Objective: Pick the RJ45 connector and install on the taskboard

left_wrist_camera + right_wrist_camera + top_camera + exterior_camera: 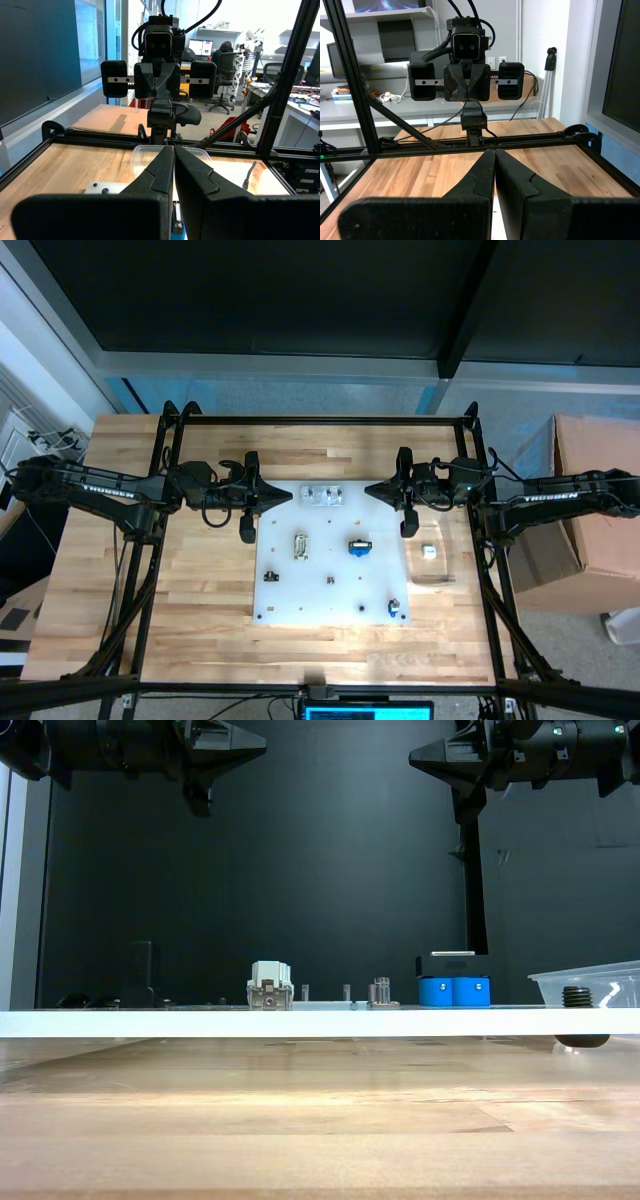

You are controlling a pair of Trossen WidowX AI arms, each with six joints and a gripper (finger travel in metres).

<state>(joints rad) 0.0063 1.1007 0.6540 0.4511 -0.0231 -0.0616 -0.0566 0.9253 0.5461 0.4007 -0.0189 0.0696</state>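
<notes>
High view suggests the connector (394,605) sits in the jack (398,615), far below the closed, empty right gripper (368,490) and left gripper (289,497); install apparently done.

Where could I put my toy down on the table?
Bare wood left of the white board and along its near edge. Crowded right side: clear tray, and the connector seemingly in the blue jack. Left hand and right hand hover shut over the board's far edge.

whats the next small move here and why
Probably lower the right gripper, raised at the white board's far right, jaws shut empty, toward the blue jack to check: white block looks bare, and grey, maybe the RJ45 connector, covers the jack. Left gripper hangs shut at far left.
</notes>
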